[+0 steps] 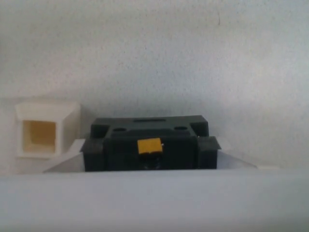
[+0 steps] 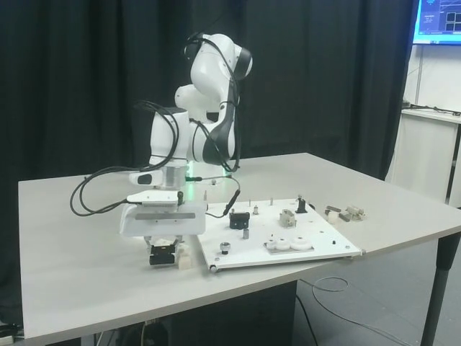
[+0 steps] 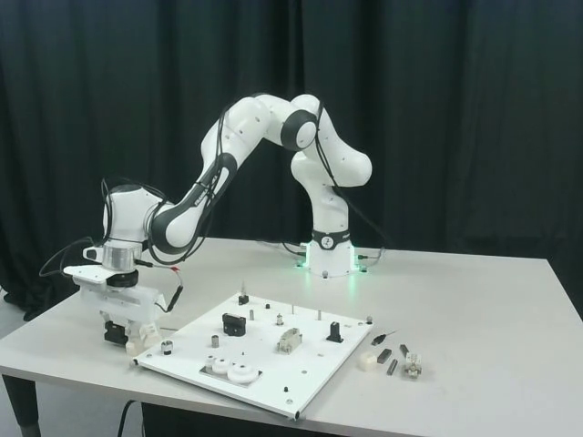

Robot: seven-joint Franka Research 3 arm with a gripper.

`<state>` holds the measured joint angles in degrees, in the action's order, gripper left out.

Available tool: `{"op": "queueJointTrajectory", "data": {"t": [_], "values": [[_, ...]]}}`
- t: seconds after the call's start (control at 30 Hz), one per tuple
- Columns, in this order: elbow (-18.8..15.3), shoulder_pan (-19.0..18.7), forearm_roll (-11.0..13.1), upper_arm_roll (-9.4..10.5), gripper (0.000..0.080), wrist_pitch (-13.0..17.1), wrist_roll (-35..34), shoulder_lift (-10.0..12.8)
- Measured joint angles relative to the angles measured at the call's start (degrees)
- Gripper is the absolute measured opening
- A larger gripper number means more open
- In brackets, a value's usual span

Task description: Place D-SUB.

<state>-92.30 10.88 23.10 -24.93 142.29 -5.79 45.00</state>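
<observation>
One white arm (image 3: 246, 146) reaches from its base at the back of the grey worktop (image 3: 474, 300) out and down to the corner of the worktop beside the white board (image 3: 273, 360). Its hand (image 2: 164, 249) hangs low over the worktop, just off the board's edge, with a broad white plate (image 2: 163, 215) on the wrist above it. A black block (image 1: 149, 145), which looks to be the D-SUB part, sits under the hand in the wrist view, with a small tab (image 1: 149, 146) at the middle of its near face. In both room views the same black piece (image 3: 115, 331) shows right at the hand's lower end, close to or on the worktop; whether it touches the surface cannot be told. Whether the hand is gripping the block or merely stands over it cannot be told either, since the wrist body hides the fingertips. Beside the block stands a small white square holder (image 1: 41, 135) with an open hollow, near it but apart. On the board stand several small fixtures, among them a black bracket (image 3: 235, 324), white gears (image 3: 232, 369) and thin upright pins (image 3: 243, 289). A few loose small parts (image 3: 392, 360) lie on the worktop past the board's far corner, well apart from the hand.
</observation>
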Motion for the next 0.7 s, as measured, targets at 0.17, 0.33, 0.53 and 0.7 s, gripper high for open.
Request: {"op": "queueJointTrajectory", "data": {"t": [0.17, 0.33, 0.53, 0.7], "values": [[0.3, 0.1, 1.3, 0.0, 0.0384, -0.1, 0.0, 0.5], [0.8, 0.2, 1.4, -0.02, 0.0557, -0.2, 0.7, 0.8], [2.1, 0.2, 1.3, -0.37, 0.0557, -1.2, 1.5, 0.8], [3.8, 0.2, 1.1, -0.82, 0.0783, -3.4, 1.5, 0.7]]}}
